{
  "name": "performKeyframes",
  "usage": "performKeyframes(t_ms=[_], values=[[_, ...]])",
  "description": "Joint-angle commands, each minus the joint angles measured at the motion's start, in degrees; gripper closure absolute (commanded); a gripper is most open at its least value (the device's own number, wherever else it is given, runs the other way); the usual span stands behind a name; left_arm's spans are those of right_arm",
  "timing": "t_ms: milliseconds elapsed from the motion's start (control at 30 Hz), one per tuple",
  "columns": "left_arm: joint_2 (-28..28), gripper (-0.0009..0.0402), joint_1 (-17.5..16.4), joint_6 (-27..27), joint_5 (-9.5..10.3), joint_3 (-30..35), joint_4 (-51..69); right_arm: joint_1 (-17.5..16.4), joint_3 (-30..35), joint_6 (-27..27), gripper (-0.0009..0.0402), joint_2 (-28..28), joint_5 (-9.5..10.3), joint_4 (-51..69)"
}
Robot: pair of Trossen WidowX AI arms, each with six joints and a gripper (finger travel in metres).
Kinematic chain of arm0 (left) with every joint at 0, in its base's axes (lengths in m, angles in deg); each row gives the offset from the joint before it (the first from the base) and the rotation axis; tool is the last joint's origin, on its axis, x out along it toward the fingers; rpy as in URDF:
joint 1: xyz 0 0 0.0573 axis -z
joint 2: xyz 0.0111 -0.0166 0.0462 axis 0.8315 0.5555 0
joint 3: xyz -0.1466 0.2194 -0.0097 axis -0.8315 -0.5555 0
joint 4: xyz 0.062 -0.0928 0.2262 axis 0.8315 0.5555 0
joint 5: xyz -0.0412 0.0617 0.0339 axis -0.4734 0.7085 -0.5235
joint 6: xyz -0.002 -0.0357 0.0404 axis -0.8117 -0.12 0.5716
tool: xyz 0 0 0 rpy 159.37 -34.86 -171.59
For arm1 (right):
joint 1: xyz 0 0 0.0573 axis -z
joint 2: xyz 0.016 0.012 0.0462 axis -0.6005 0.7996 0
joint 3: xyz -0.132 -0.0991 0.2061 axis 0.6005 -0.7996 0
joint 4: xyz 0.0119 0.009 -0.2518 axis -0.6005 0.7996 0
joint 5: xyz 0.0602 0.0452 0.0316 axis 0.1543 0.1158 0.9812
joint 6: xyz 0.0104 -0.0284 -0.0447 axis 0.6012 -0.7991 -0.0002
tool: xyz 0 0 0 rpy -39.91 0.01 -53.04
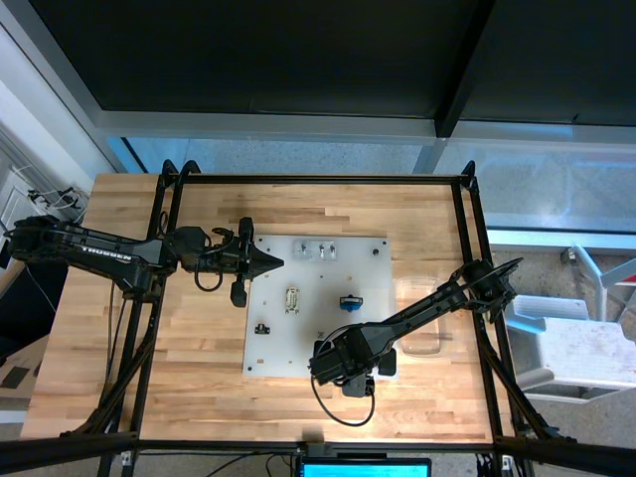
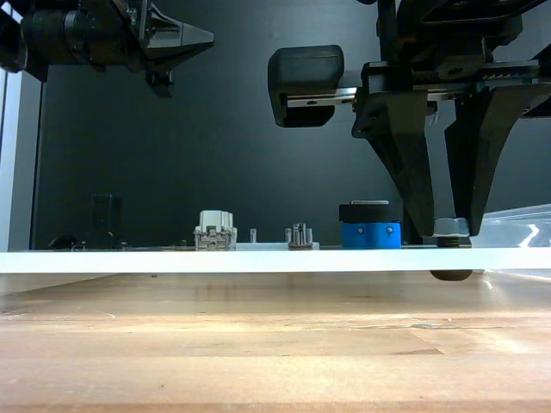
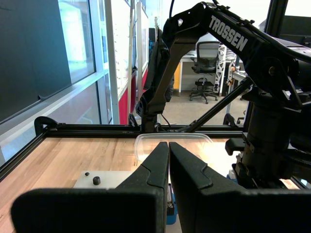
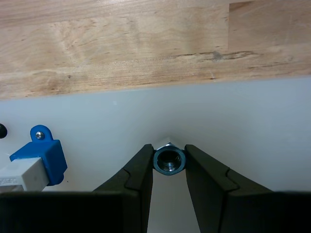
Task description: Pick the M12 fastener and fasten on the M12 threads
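Observation:
The small silver nut (image 4: 169, 160) sits between the fingertips of my right gripper (image 4: 169, 158), which is shut on it over the white board (image 4: 252, 126). In the low view the nut (image 2: 451, 226) rests right on top of the short dark stud (image 2: 451, 242), with the right gripper (image 2: 449, 222) pointing straight down at it. From above, the right gripper (image 1: 330, 365) covers the nut and stud near the board's near right edge. My left gripper (image 1: 270, 262) hangs shut and holding nothing above the board's far left side (image 2: 205, 36) (image 3: 169, 148).
A blue-and-silver fitting (image 2: 370, 231) (image 1: 350, 302) stands mid-board just left of the right gripper. A grey connector (image 2: 215, 232) and small posts stand further left. The clear tray (image 1: 429, 343) lies on the wooden table to the right of the board.

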Motion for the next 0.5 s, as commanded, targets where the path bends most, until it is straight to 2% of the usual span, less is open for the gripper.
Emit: performKeyframes(t_ms=[33,300,500], values=[[0.02,0.0393,0.00,0.02,-0.02,0.00,-0.02,0.00,-0.50,1.88,0.0370,0.07,-0.04,0.11],[0.02,0.0393,0.00,0.02,-0.02,0.00,-0.02,-0.02,-0.81,8.74,0.0370,0.07,-0.04,0.33],[0.02,0.0393,0.00,0.02,-0.02,0.00,-0.02,0.00,-0.81,18.84,0.0370,0.04,-0.09,0.22]])
